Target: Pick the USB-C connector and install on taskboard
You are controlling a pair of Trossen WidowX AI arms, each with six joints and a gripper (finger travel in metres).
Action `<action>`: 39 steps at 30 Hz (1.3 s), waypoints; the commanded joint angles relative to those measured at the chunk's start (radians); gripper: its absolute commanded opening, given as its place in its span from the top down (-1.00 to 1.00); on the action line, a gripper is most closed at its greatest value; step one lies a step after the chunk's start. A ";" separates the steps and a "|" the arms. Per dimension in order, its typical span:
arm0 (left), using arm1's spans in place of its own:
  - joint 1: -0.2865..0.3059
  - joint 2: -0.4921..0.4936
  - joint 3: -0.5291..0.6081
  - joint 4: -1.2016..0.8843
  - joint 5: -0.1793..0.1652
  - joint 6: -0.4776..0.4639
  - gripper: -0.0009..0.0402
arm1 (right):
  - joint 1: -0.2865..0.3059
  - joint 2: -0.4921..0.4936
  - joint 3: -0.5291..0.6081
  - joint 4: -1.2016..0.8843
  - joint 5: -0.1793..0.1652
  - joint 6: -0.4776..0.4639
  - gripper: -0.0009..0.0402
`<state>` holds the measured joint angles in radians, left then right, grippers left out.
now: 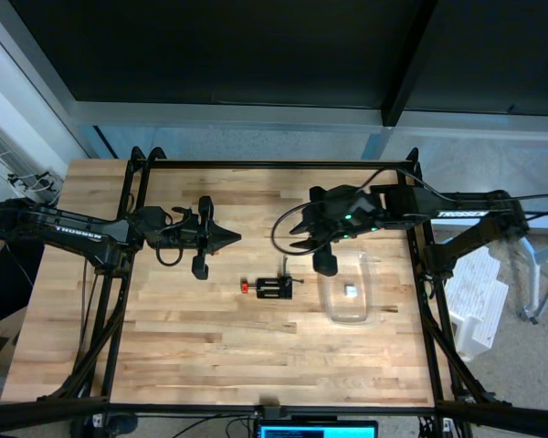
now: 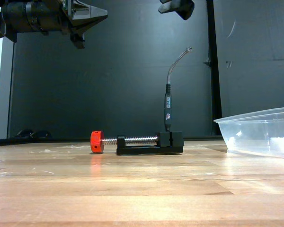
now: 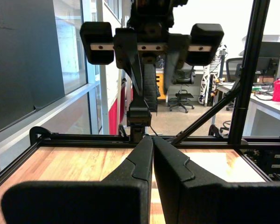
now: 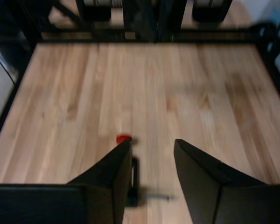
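The taskboard (image 1: 272, 288) is a small black clamp block with an orange-red knob (image 1: 244, 286), lying mid-table; it also shows in the low view (image 2: 149, 143). A slim dark USB-C connector (image 2: 168, 111) with a bent silvery stem stands upright in the block's right end, and shows from above as a thin sliver (image 1: 281, 267). My right gripper (image 1: 298, 235) hovers high above and behind the block, open and holding nothing; its wrist view shows the gap (image 4: 151, 143) over the knob (image 4: 124, 139). My left gripper (image 1: 226, 239) hangs shut to the left, fingers together (image 3: 152, 140).
A clear plastic tray (image 1: 333, 306) with a small white cube (image 1: 351, 290) in it sits right of the block; its wall shows near the table's front (image 2: 255, 135). Black frame rails border the wooden table (image 1: 164, 338). Both arms hang well above the surface.
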<state>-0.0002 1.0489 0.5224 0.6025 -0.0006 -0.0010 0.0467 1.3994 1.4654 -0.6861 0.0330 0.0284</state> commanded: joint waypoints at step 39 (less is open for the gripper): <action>0.000 0.000 0.000 0.000 0.000 0.000 0.96 | -0.100 -0.338 -0.869 1.167 -0.077 0.052 0.96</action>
<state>-0.0002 1.0489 0.5228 0.6022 -0.0010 -0.0006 -0.0528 1.0607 0.6052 0.4805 -0.0456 0.0803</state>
